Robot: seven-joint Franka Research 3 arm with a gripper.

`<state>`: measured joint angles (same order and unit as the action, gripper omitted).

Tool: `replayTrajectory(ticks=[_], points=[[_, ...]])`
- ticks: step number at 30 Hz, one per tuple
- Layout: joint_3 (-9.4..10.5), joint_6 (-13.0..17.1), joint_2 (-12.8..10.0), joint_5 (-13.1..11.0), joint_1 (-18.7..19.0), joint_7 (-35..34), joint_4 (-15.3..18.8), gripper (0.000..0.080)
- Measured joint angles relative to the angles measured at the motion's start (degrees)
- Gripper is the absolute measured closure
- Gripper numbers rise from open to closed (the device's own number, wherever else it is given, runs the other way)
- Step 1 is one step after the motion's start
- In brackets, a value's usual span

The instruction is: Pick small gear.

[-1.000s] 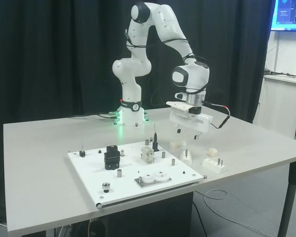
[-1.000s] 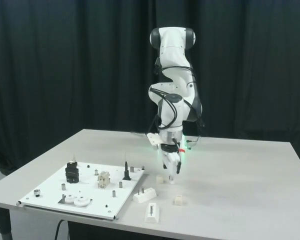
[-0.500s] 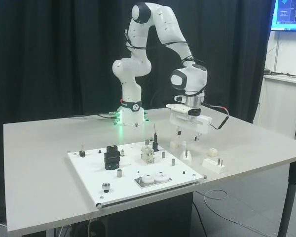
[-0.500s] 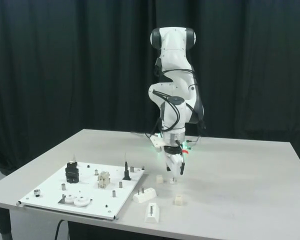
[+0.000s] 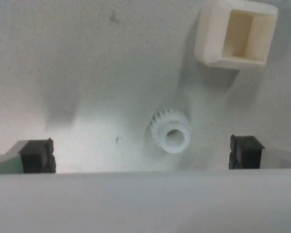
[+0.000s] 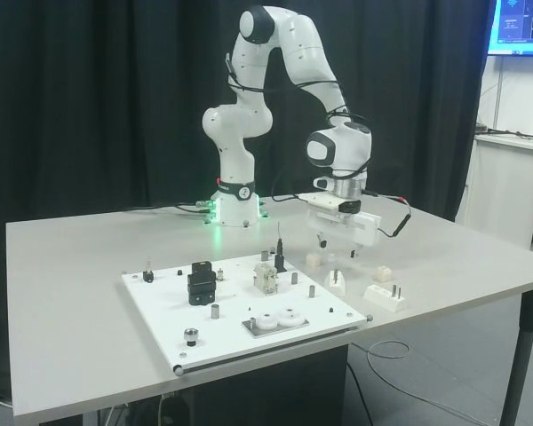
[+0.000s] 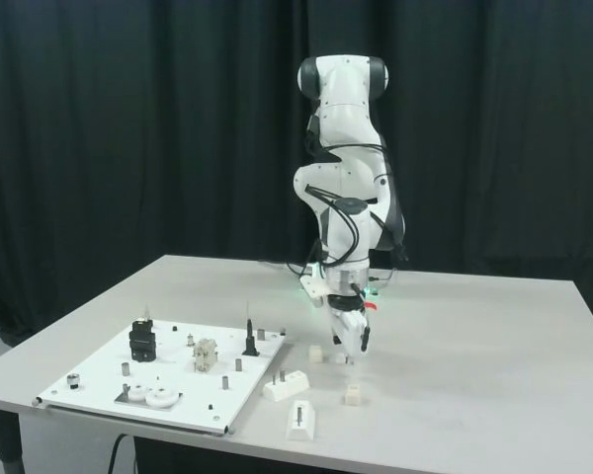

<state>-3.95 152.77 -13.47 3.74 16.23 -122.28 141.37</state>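
The small gear (image 5: 170,132) is white and toothed with a round hub, and it lies flat on the grey table. My gripper (image 5: 141,153) hangs just above it, open. One black fingertip (image 5: 37,155) stands on either side of the gear, which sits nearer the other fingertip (image 5: 246,151). Neither fingertip touches the gear. In the first room view the gripper (image 6: 336,248) hovers low over the table, right of the white board (image 6: 160,302). In the second room view the gripper (image 7: 348,348) is just above the gear (image 7: 347,359).
A hollow square block (image 5: 236,34) lies close beside the gear. Several small white holders (image 6: 385,295) stand on the table nearby. The board carries pegs, a black part (image 6: 201,282) and two white gears (image 6: 278,319). The table edge is right of the holders.
The hand has shifted a little sideways and lowered over the small gear. Its fingers stay open. Nothing on the table has moved.
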Motion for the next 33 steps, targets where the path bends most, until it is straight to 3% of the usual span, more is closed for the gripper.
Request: replayTrajectory(ticks=[15, 28, 29, 33], points=[[0.01, 5.12, -3.42, 0.00, 0.00, 0.16, 0.01, 0.0003], [0.01, 5.90, -4.16, 0.00, 0.00, 1.30, 0.01, 0.0003], [0.01, 5.90, -4.16, 0.00, 0.00, 1.45, 0.01, 0.0260], [0.01, 5.90, -4.16, 0.00, 0.00, 1.58, 0.01, 0.0260]])
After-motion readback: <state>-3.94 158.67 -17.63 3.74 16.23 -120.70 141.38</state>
